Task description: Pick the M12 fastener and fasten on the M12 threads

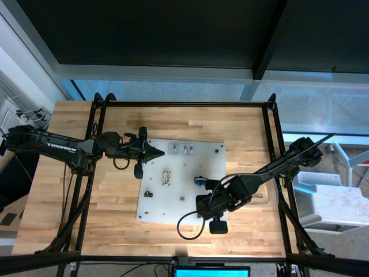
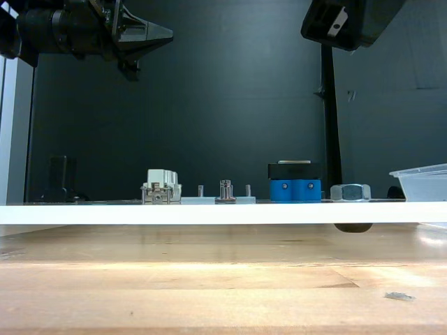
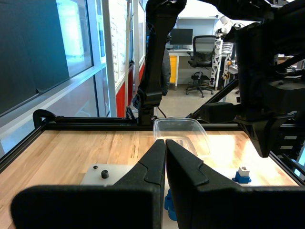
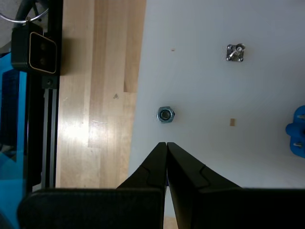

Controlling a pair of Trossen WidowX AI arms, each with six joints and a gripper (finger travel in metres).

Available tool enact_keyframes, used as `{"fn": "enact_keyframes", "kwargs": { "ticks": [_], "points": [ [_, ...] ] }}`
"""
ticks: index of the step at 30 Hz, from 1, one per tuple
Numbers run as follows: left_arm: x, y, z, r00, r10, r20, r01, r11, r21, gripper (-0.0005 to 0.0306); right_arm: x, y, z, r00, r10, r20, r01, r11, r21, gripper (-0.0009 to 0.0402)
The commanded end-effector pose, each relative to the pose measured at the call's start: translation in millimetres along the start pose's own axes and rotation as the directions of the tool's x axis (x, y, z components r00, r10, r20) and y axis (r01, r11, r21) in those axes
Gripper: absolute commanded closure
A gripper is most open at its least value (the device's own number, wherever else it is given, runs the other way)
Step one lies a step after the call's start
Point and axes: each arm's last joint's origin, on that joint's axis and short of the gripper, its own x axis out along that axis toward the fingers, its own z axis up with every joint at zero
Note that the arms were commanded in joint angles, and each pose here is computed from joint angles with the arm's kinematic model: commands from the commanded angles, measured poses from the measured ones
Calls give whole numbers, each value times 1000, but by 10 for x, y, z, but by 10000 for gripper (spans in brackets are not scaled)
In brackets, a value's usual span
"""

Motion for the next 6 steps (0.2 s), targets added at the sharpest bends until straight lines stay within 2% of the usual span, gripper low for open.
{"fn": "enact_keyframes", "kwargs": {
  "ticks": [1, 6],
  "points": [
    [1, 1, 0, 1000, 0, 0, 0, 1000, 0, 300, 4, 2, 2, 1000, 3, 0, -3, 1000, 2, 393],
    [1, 0, -1, 1000, 0, 0, 0, 1000, 0, 300, 3, 7, -1, 1000, 4, -1, -4, 1000, 0, 393]
  ]
}}
